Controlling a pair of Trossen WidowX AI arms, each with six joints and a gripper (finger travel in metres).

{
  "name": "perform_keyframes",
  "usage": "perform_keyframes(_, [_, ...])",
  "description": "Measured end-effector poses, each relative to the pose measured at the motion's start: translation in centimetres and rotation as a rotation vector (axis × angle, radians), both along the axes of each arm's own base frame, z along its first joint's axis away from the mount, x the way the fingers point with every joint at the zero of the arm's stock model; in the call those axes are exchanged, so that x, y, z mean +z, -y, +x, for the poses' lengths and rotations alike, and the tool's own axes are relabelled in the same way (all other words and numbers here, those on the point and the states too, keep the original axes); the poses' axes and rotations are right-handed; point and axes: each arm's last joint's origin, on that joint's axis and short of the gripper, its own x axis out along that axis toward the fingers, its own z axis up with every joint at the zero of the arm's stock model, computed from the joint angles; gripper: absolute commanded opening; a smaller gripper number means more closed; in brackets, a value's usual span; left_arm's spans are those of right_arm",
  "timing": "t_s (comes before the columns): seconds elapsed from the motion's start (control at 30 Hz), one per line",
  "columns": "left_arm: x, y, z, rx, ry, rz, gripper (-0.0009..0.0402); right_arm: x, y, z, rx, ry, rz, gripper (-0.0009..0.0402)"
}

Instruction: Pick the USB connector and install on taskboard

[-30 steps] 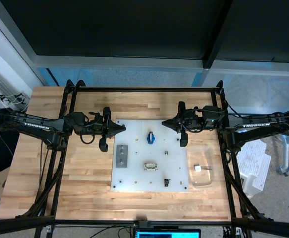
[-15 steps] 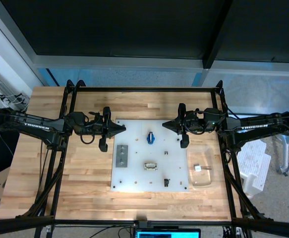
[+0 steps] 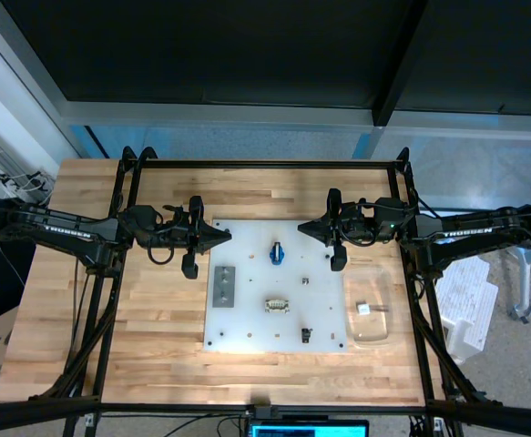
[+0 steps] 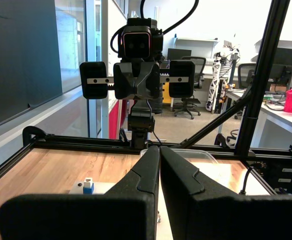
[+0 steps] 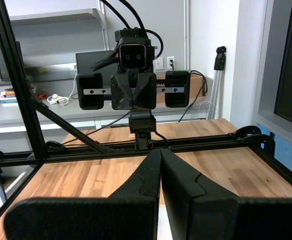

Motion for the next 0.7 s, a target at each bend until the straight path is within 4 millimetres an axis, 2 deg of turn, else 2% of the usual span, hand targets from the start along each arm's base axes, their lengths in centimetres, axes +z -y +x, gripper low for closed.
perform_keyframes(0.7, [0.0,0.0,0.0,0.0,0.0,0.0,0.0,-0.21,0.02,0.03,-0.008,-0.023,-0.006,0.0])
